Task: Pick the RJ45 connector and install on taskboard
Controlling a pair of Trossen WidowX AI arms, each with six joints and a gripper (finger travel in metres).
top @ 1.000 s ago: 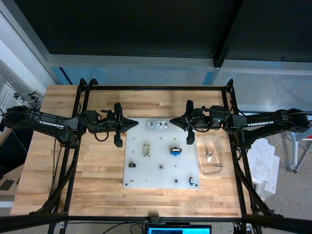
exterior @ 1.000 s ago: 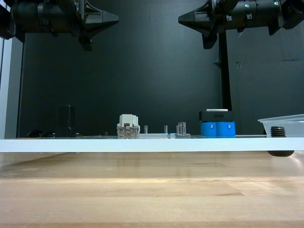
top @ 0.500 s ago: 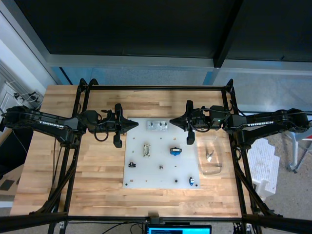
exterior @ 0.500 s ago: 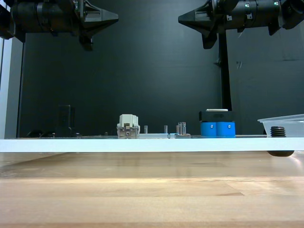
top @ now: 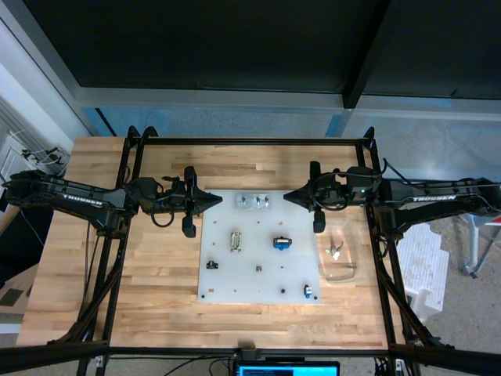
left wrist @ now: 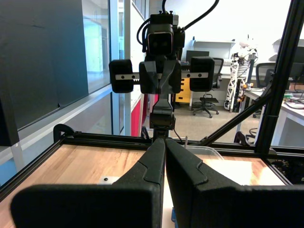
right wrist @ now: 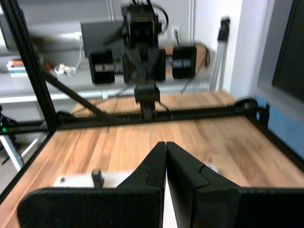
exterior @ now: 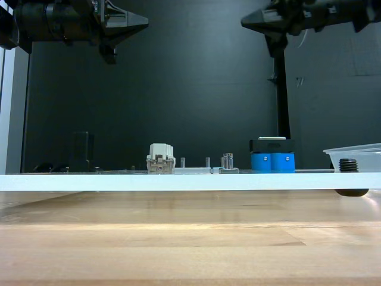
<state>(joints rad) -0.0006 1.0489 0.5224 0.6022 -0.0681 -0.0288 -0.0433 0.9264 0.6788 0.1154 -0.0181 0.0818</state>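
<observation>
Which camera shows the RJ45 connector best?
High view: the RJ45 connector glints inside the clear tray, beside the taskboard. Low view shows only the tray wall; wrist views miss it. Left pincer and right pincer hover shut over the board's far edge.

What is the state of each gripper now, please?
Left gripper: fingers shut, empty, raised near the taskboard's far left corner.
Right gripper: fingers shut, empty, raised over its far edge.

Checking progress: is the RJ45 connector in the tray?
In: the RJ45 connector lies inside the tray; left gripper, right gripper hover shut above the taskboard.
</observation>
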